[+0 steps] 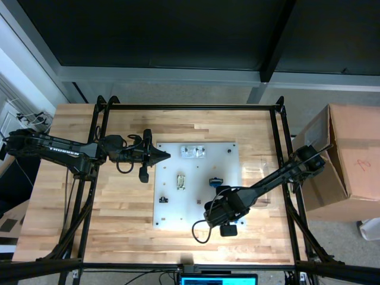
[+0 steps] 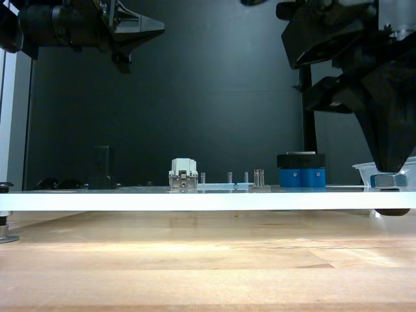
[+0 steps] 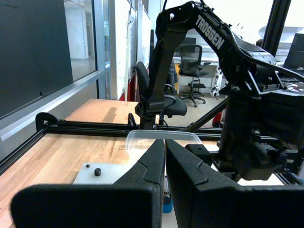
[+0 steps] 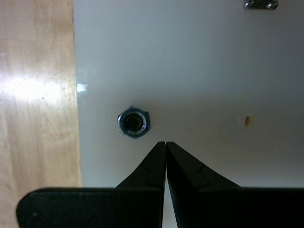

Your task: Pick the M12 nut and place it on its threads and fasten

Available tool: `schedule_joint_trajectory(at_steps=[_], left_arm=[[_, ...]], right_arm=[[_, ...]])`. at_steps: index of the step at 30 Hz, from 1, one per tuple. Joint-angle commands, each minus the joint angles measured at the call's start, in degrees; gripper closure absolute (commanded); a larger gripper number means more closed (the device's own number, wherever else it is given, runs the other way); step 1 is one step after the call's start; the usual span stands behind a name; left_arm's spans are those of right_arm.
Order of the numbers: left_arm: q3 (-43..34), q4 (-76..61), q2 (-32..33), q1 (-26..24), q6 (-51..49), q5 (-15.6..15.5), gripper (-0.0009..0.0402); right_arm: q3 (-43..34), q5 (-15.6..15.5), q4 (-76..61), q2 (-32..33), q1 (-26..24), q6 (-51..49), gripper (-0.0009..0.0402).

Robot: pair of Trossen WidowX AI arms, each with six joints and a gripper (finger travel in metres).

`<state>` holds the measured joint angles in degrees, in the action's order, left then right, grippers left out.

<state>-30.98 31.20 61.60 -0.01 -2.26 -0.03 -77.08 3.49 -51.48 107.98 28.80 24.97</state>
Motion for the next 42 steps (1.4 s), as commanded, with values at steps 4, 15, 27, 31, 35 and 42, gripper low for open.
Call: schedule_joint_trajectory(at_steps=[4, 15, 27, 31, 35, 42], left_arm=[[0.0, 0.0, 0.0, 0.0, 0.0, 0.0, 0.0393], [0.0, 0.0, 0.0, 0.0, 0.0, 0.0, 0.0393], [0.0, 0.0, 0.0, 0.0, 0.0, 0.0, 0.0393], [0.0, 0.0, 0.0, 0.0, 0.0, 0.0, 0.0393], [0.0, 0.0, 0.0, 0.0, 0.0, 0.0, 0.0393], [0.0, 0.0, 0.0, 0.0, 0.0, 0.0, 0.0393]], right_arm=[[0.0, 0.0, 1.1, 1.3, 0.4, 0.3, 0.0393], [-0.1, -12.9, 2.7, 1.3, 0.4, -2.7, 0.0393], [-0.1, -2.0, 0.1, 0.0, 0.3, -0.5, 0.0393], [-0.1, -1.3, 0.6, 0.5, 0.3, 1.5, 0.0393], [-0.1, -3.5, 2.2, 0.6, 0.4, 2.3, 0.0393], [-0.1, -10.6, 4.3, 0.4, 0.3, 0.5, 0.0393]])
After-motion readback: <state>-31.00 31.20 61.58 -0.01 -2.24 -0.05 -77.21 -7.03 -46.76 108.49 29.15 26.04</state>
